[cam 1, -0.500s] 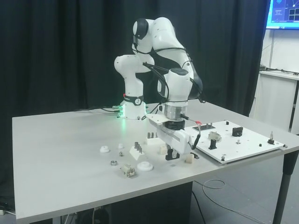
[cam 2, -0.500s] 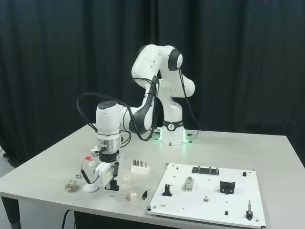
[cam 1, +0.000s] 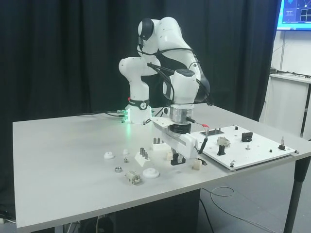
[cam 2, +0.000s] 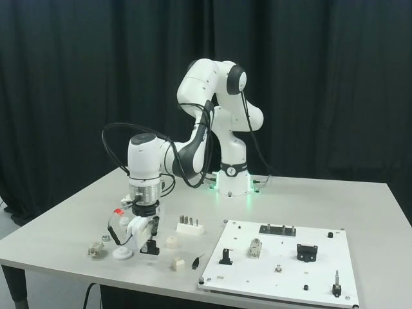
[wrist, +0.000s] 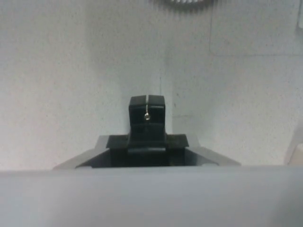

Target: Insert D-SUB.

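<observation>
Gripper (wrist: 147, 115) fingers closed together, holding nothing, low over matte grey table (cam 1: 58, 150). Small boxy D-SUB connector (cam 1: 132, 177) lies loose near front edge, beside round white disc (cam 1: 151, 173).

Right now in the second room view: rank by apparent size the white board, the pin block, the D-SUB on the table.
1. White board, clearly largest.
2. Pin block.
3. D-SUB, though it looks close to the pin block in size, so that order is unsure.
</observation>
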Controlling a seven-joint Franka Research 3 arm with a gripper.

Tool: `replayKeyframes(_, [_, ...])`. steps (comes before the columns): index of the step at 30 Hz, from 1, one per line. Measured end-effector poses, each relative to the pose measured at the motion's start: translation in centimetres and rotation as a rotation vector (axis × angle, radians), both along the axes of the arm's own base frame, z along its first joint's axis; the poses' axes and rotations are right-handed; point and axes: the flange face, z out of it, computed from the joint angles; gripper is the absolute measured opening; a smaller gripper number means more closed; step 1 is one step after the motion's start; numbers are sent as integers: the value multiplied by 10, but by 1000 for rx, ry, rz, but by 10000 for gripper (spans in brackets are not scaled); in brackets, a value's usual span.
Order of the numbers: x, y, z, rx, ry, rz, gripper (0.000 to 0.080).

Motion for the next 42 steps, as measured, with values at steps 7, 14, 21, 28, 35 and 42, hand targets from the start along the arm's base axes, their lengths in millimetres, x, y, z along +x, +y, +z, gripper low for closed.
replayKeyframes(7, [0,0,0,0,0,2,153])
replayKeyframes(14, [0,0,1,-1,-1,4,153])
replayKeyframes(21, [0,-2,2,-2,-1,8,153])
replayKeyframes(28, [0,-3,3,-4,-2,9,153])
replayKeyframes(35, [0,-5,4,-6,-4,10,153])
replayKeyframes(42, [0,-6,6,-7,-7,16,153])
